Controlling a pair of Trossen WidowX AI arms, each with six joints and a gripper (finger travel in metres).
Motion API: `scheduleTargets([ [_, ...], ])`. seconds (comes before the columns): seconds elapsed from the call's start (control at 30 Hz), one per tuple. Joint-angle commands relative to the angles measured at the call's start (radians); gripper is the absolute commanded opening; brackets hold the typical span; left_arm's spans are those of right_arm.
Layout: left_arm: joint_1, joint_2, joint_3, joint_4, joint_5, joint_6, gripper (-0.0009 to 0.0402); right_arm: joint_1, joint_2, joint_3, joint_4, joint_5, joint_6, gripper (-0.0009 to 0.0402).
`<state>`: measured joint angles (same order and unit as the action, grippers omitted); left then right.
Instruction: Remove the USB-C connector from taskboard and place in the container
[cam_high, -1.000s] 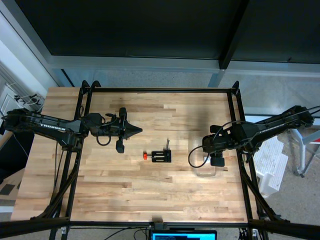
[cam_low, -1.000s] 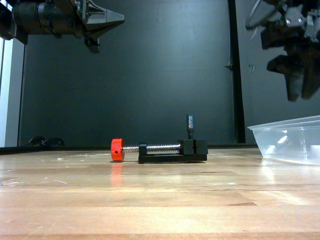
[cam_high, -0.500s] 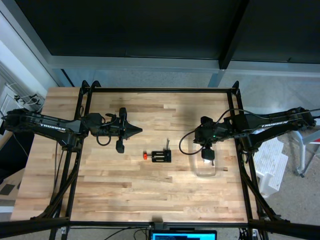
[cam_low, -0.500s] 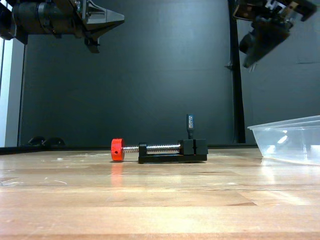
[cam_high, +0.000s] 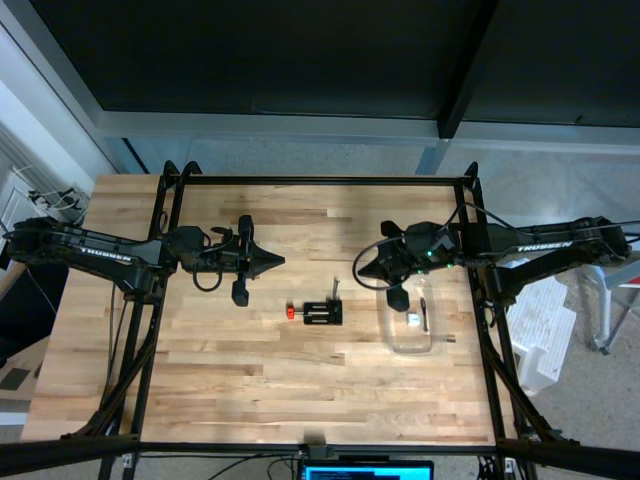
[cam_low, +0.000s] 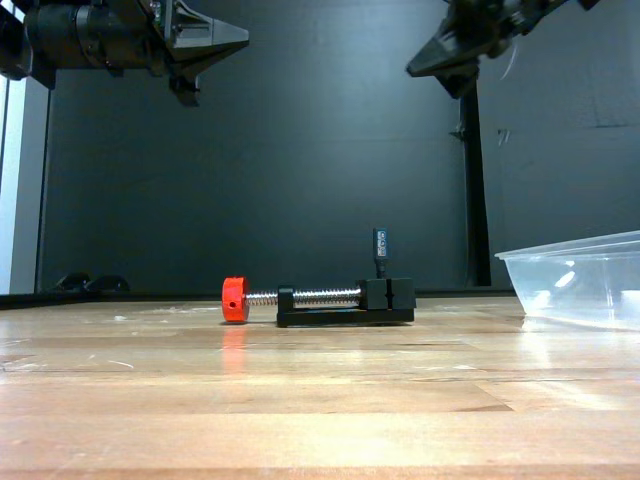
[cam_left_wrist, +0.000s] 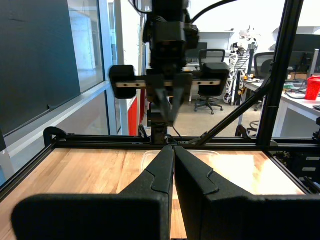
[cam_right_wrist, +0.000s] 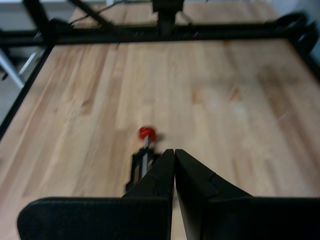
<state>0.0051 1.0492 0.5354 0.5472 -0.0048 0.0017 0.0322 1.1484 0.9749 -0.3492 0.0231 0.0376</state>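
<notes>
Black USB-C connector (cam_high: 424, 313) lies in the container (cam_high: 400, 346), right of the taskboard (cam_high: 320, 313). Both hover clenched: left gripper (cam_left_wrist: 174, 150) up-left of the taskboard, right gripper (cam_right_wrist: 174, 152) above the gap between taskboard and container. Left arm (cam_high: 100, 252) reads TROSSEN.

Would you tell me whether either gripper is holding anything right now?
Nothing is held. The left gripper hangs above the table's left half, the right gripper is raised near the taskboard; both have shut, empty fingers.

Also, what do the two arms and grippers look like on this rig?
Both arms are matte black with white TROSSEN lettering on the forearm links and a looped black cable near each wrist. The left gripper, over the table's left half, and the right gripper, raised near the container, have black wedge-shaped fingers tapering to a point.
</notes>
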Motion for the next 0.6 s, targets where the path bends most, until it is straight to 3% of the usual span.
scheduleTargets([
  [0.03,0.0,0.0,0.0,0.0,0.0,0.0,0.0,-0.013,0.006,-0.007,0.079,0.002,-0.032,0.0],
  [0.27,0.0,0.0,0.0,0.0,0.0,0.0,0.0,-0.016,0.006,-0.08,0.332,-0.002,-0.047,0.0],
  [0.4,0.0,0.0,0.0,0.0,0.0,0.0,0.0,-0.041,0.006,-0.114,0.436,-0.046,-0.051,0.0],
  [0.6,0.0,0.0,0.0,0.0,0.0,0.0,0.0,-0.059,0.005,-0.171,0.574,-0.047,-0.072,0.0],
])
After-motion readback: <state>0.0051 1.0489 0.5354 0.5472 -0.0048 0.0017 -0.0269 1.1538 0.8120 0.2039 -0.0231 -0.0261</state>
